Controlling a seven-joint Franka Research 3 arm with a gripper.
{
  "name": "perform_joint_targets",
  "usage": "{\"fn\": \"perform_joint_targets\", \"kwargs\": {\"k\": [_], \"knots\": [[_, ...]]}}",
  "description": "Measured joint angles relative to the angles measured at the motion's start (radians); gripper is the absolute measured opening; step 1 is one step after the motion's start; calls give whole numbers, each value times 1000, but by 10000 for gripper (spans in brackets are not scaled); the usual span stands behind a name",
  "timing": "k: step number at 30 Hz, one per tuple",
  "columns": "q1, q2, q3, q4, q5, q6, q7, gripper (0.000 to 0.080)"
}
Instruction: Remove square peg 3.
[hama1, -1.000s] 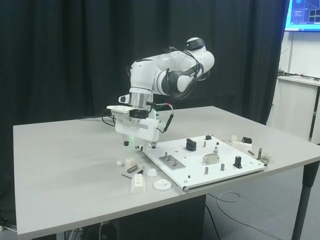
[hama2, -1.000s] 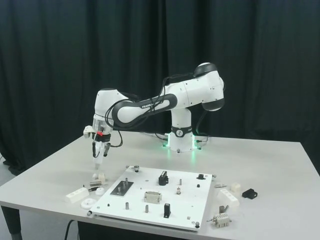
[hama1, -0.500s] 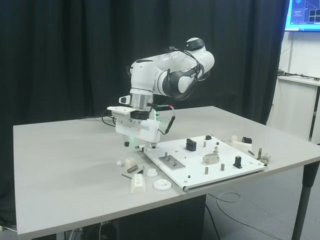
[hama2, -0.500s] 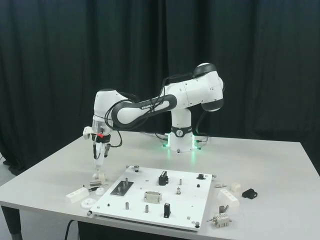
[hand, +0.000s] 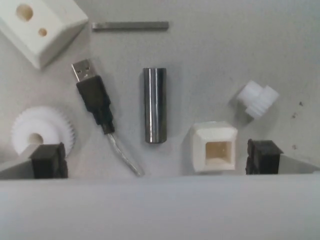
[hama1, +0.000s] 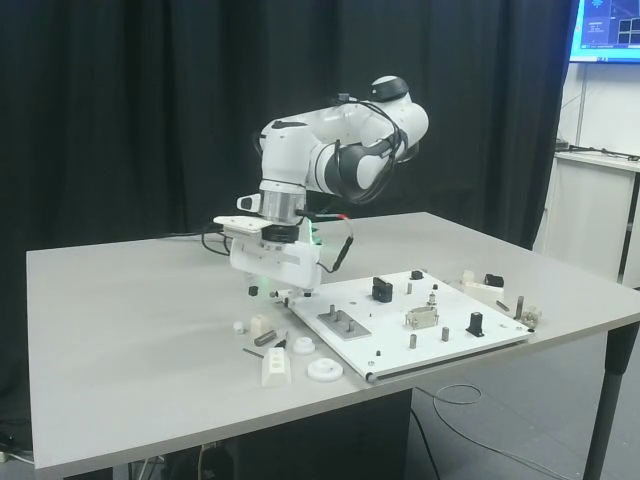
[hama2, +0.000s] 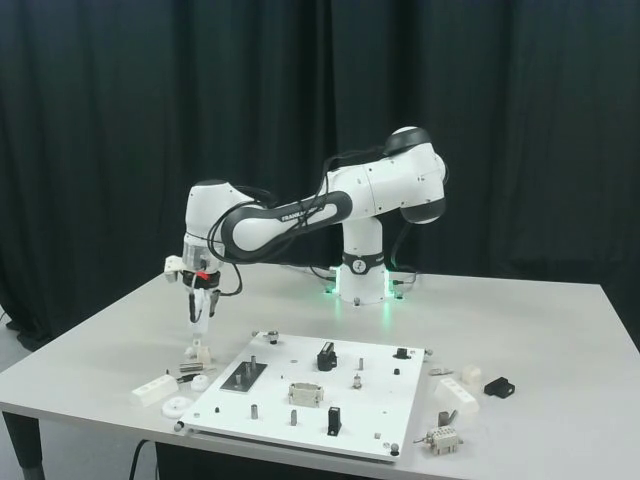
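Wrist view, with two room views. The hand (hand: 155, 158) hangs over loose parts on the grey table (hama1: 130, 320), just off the white board (hama1: 455, 345). Its jaws stand wide apart and hold nothing; both black fingertips (hand: 47, 160) are clear of every part.

The landmark is the steel cylinder (hand: 155, 105), which lies flat between the fingertips. The slim grey bar (hand: 130, 25) past one end of the cylinder, crosswise to it and apart from it, is judged to be square peg 3. It lies on the table, not in the board, so the removal appears done.

Handling, as a judgement:
- The bar is probably metal, so stiff, light and smooth.
- Its flat sides favour a grip across the mid-length.
- Lying so low, it leaves little height for the fingertips.

Neighbours of the cylinder:
- A black USB plug (hand: 95, 100) lies beside it.
- A white hollow square block (hand: 215, 147) sits near its other end.
- A white gear (hand: 42, 131) and a small white cog (hand: 257, 99) lie farther out.
- A white drilled block (hand: 40, 25) lies near the bar.

Open table lies on the side of the cylinder away from the board.
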Motion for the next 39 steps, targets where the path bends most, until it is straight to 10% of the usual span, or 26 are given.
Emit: {"fn": "perform_joint_targets", "kwargs": {"k": [39], "knots": [[142,-3,-71,15,-87,-124,417,800]]}}
